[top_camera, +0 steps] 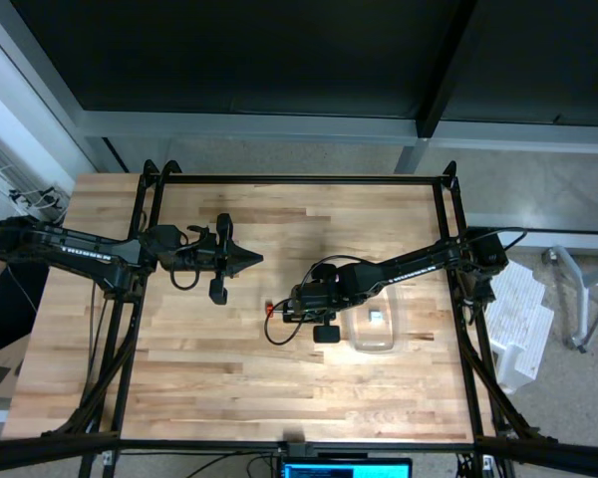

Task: Remove the RCA connector from the receptacle and place in the container

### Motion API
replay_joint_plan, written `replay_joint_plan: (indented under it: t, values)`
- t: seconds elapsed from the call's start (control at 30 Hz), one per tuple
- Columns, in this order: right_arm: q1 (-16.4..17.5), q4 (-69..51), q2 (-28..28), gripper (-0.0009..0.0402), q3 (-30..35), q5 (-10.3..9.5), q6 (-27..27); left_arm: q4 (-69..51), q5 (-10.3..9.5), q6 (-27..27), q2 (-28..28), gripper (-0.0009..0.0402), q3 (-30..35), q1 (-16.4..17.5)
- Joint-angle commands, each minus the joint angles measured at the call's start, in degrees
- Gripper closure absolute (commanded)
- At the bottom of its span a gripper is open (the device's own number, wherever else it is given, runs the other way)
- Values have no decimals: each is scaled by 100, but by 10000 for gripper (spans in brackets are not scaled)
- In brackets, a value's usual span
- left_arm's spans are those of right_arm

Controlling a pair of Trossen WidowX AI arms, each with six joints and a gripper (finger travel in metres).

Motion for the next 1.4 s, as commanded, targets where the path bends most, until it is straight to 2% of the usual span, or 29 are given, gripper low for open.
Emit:
replay_joint_plan:
  t: [0.03,0.87,0.97,1.1,1.4]
  values:
    - [-2,4,-28,393,0,9,-4,2,2,0,2,393,2,2]
    - [66,-299,-710,393,33,-11,68,2,2,0,2,393,2,2]
    - [201,-299,-857,393,-221,-7,149,2,2,0,2,393,2,0]
    - [367,-175,-1270,393,-863,13,280,2,2,0,2,393,2,2]
    - [426,125,-2518,393,-2302,9,774,2,2,0,2,393,2,0]
